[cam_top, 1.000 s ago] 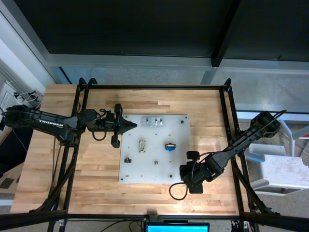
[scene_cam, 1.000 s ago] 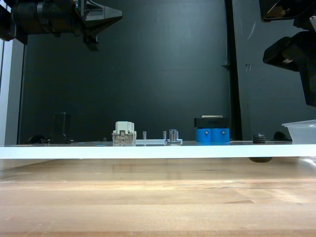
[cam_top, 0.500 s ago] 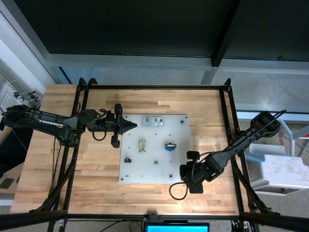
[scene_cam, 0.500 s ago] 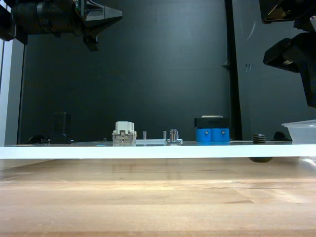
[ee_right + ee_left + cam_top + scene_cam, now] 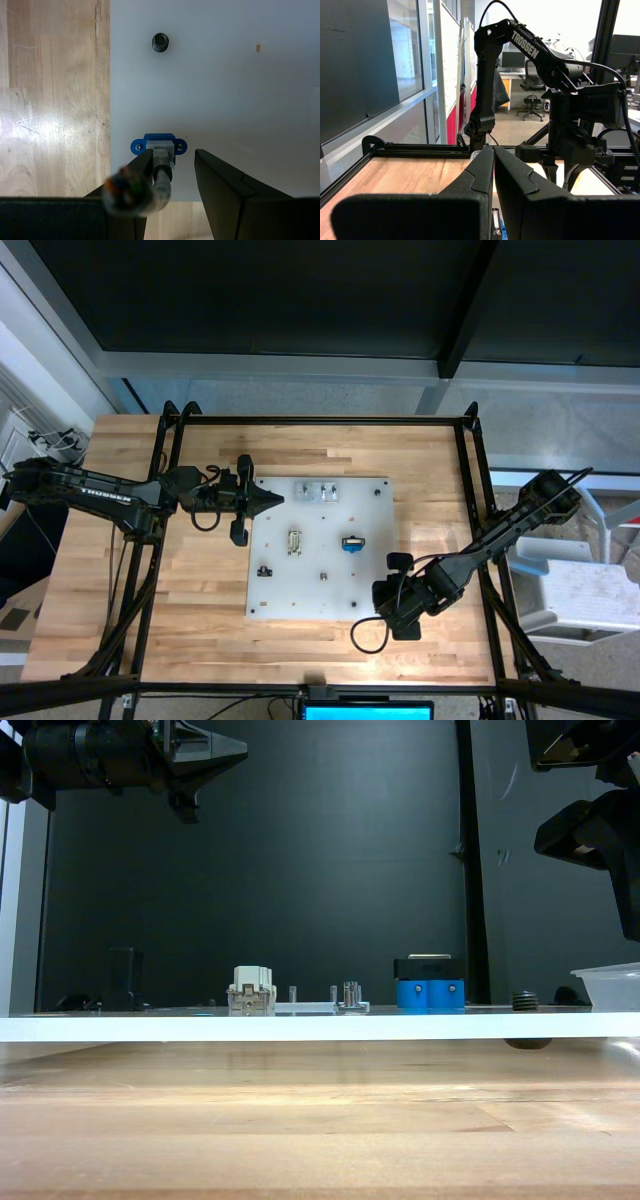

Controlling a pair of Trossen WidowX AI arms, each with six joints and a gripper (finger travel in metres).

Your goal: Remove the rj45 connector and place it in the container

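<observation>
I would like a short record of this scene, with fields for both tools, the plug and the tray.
rj45 connector: small grey plug with a cable stub, seated in the small blue socket block
container: clear plastic tray, near the right end of the white square board
left tool: shut, raised above the board's left edge
right tool: open, fingers either side of the plug
state: plug not yet removed

The left gripper (image 5: pixel 493 148) hangs raised and level, fingers pressed together; the right gripper (image 5: pixel 171 156) points straight down, fingers apart.
</observation>
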